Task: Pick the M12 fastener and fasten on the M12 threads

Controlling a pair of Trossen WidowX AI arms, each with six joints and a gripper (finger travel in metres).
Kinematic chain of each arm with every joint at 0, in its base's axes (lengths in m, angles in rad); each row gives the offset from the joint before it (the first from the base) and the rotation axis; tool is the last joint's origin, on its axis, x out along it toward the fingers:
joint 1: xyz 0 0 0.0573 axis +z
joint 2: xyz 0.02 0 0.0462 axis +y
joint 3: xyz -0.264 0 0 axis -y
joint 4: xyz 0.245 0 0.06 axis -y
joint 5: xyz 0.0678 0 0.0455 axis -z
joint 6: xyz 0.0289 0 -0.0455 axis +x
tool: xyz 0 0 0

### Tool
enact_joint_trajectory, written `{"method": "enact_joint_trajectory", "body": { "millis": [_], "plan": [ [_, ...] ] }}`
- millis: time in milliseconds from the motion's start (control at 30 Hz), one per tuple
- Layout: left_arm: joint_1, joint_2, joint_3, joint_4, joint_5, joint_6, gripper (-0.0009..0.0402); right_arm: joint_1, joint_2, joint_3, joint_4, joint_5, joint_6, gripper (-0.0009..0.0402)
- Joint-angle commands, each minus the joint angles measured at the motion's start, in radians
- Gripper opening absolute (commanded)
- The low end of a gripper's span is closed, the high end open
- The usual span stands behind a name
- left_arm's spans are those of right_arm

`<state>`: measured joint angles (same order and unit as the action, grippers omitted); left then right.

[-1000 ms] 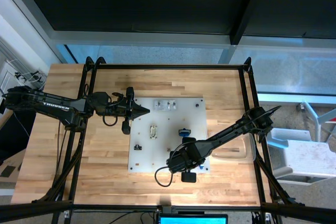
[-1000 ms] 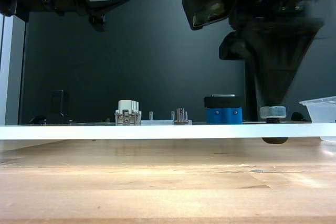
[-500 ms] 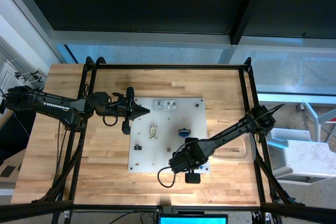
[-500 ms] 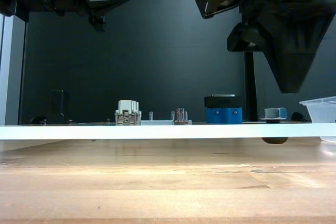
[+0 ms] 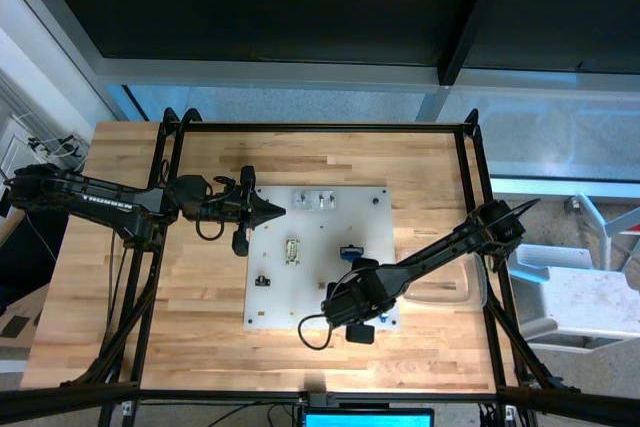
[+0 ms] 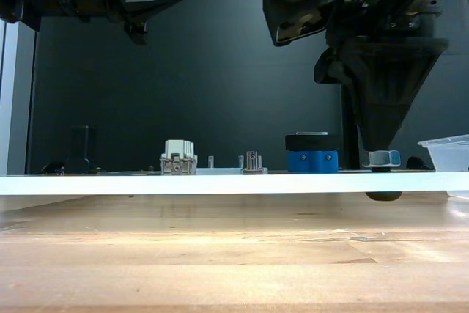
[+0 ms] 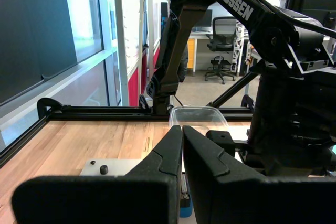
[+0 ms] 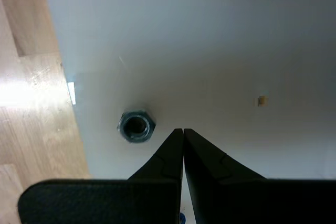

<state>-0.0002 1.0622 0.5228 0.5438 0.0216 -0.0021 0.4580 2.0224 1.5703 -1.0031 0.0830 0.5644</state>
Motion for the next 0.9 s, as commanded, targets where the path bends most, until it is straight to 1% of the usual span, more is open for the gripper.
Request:
{"method": "enact_joint_trajectory", "body": {
  "millis": [33, 133, 167, 233, 267, 300, 333, 367, 400, 467, 633, 667, 733, 833, 900],
  "plan": [
    [0.0, 0.0, 0.0, 0.0, 0.0, 0.0, 0.0, 0.002, 0.001, 0.0, 0.004, -0.004, 0.002, 0.0],
    [0.0, 0.0, 0.0, 0.0, 0.0, 0.0, 0.0, 0.003, 0.001, -0.008, 0.018, -0.006, 0.002, 0.0],
    [0.0, 0.0, 0.0, 0.0, 0.0, 0.0, 0.0, 0.003, 0.001, -0.011, 0.027, -0.013, 0.002, 0.0],
    [0.0, 0.0, 0.0, 0.0, 0.0, 0.0, 0.0, 0.003, 0.001, -0.022, 0.056, -0.058, -0.002, 0.0],
    [0.0, 0.0, 0.0, 0.0, 0.0, 0.0, 0.0, 0.003, 0.0, -0.026, 0.071, -0.093, -0.006, 0.0],
    [0.0, 0.0, 0.0, 0.0, 0.0, 0.0, 0.0, 0.003, 0.0, -0.029, 0.08, -0.148, -0.016, 0.0],
    [0.0, 0.0, 0.0, 0.0, 0.0, 0.0, 0.0, 0.003, -0.002, -0.031, 0.082, -0.217, -0.036, 0.0],
    [0.0, 0.0, 0.0, 0.0, 0.0, 0.0, 0.0, 0.003, -0.003, -0.031, 0.08, -0.272, -0.056, 0.0],
    [0.0, 0.0, 0.0, 0.0, 0.0, 0.0, 0.0, 0.003, -0.005, -0.031, 0.077, -0.311, -0.063, 0.0],
    [0.0, 0.0, 0.0, 0.0, 0.0, 0.0, 0.0, 0.003, -0.011, -0.031, 0.066, -0.343, -0.076, 0.0],
    [0.0, 0.0, 0.0, 0.001, 0.0, 0.0, 0.0, 0.003, -0.025, -0.029, 0.045, -0.336, -0.074, 0.0],
    [0.0, 0.0, 0.0, 0.0, 0.0, 0.0, 0.0, 0.003, -0.025, -0.029, 0.044, -0.328, -0.073, 0.0],
    [0.0, 0.0, 0.0, 0.0, 0.0, 0.0, 0.0, 0.003, -0.025, -0.029, 0.045, -0.286, -0.066, 0.0],
    [0.0, -0.001, 0.0, 0.003, 0.0, 0.0, 0.0, 0.003, -0.026, -0.029, 0.061, -0.2, -0.045, 0.0],
    [0.0, 0.0, 0.0, 0.002, 0.0, 0.0, 0.0, 0.003, -0.026, -0.029, 0.074, -0.15, -0.037, 0.0]
  ]
}}
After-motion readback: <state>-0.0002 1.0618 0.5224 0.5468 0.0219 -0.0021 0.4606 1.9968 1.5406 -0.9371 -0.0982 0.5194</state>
